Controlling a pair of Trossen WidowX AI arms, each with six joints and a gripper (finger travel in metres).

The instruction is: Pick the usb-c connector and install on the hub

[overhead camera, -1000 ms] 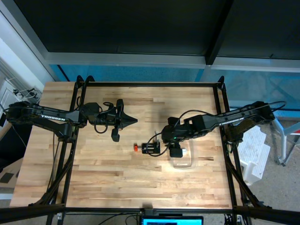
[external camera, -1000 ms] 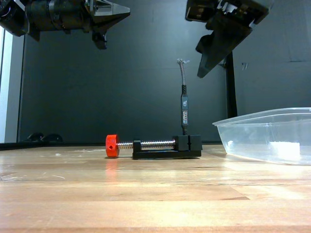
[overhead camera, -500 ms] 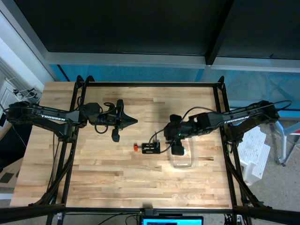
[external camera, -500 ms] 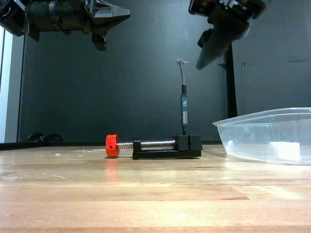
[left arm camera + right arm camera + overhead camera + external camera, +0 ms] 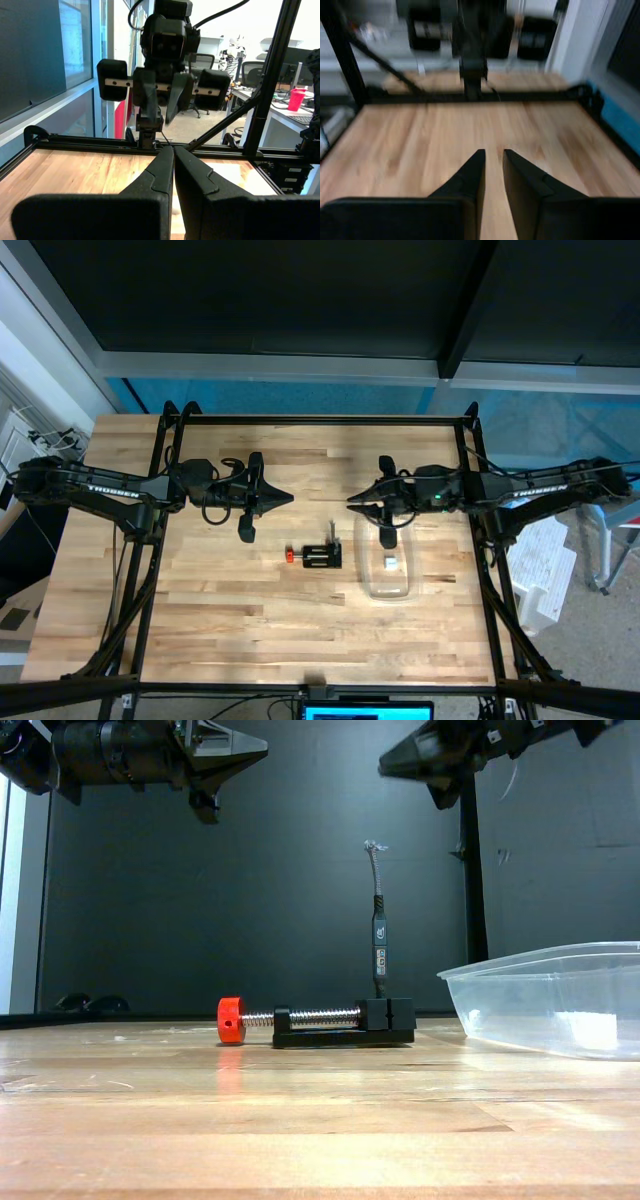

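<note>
The usb-c connector (image 5: pixel 379 942) stands upright, a short frayed cable stub on top. Its lower end sits in the black block, apparently the hub (image 5: pixel 388 1013), of a small clamp (image 5: pixel 320 557) with a red knob (image 5: pixel 231 1020). How deep it sits I cannot tell; no gripper touches it. My right gripper (image 5: pixel 352 502) hangs level behind the clamp, high above the wood and pointing left. Its fingers (image 5: pixel 475 172) stand a narrow gap apart with nothing between them. My left gripper (image 5: pixel 290 498) faces it from the left, equally high, shut and empty, as the left wrist view (image 5: pixel 174 150) shows.
A clear plastic tub (image 5: pixel 388 585) lies just right of the clamp and holds a small white piece (image 5: pixel 391 562). In the low view the tub's wall (image 5: pixel 545 995) is near the connector. Black frame rails (image 5: pixel 470 470) border the wooden table.
The right gripper has lifted from above the clamp and tub, drawn back and swung level, and its fingers have narrowed. The connector stays upright in the clamp. The left arm has not moved.
</note>
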